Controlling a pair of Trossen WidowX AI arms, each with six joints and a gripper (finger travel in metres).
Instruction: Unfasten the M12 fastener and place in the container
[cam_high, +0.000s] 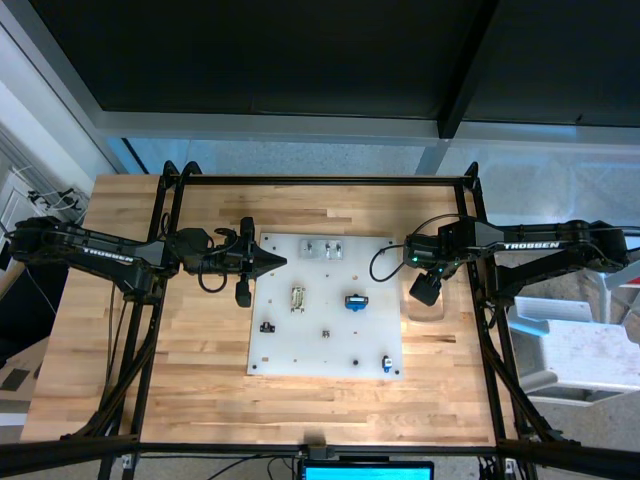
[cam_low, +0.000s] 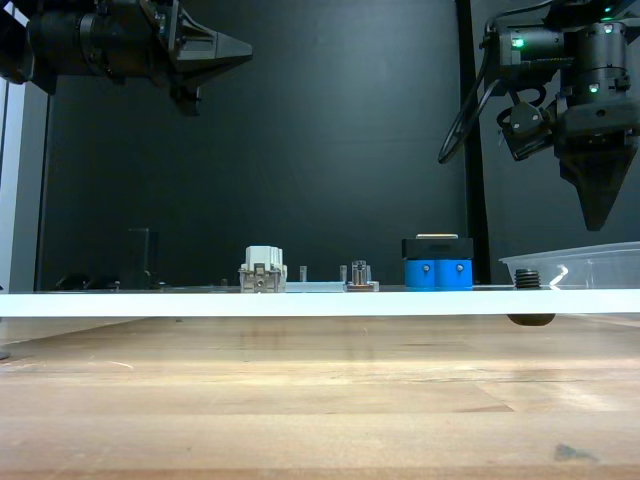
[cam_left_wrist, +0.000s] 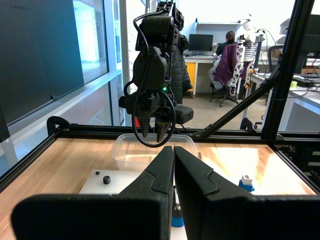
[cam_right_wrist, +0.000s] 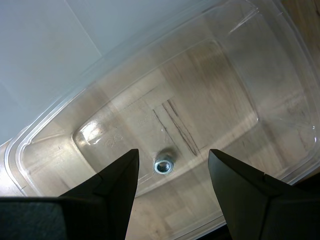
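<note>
- My right pincer (cam_right_wrist: 172, 154) is hovering wide open over the clear tray (cam_right_wrist: 235, 65).
- silver nut (cam_right_wrist: 163, 164) is lying inside it.
- My left pincer (cam_high: 278, 262) is hanging closed, well apart.

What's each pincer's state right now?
Left pincer: shut, holding nothing, above the board's left edge.
Right pincer: open, empty, above the container; the nut lies inside it.

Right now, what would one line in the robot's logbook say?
right gripper: open, above container | M12 nut: lying in container, off stud | left gripper: shut, over board left edge
</note>
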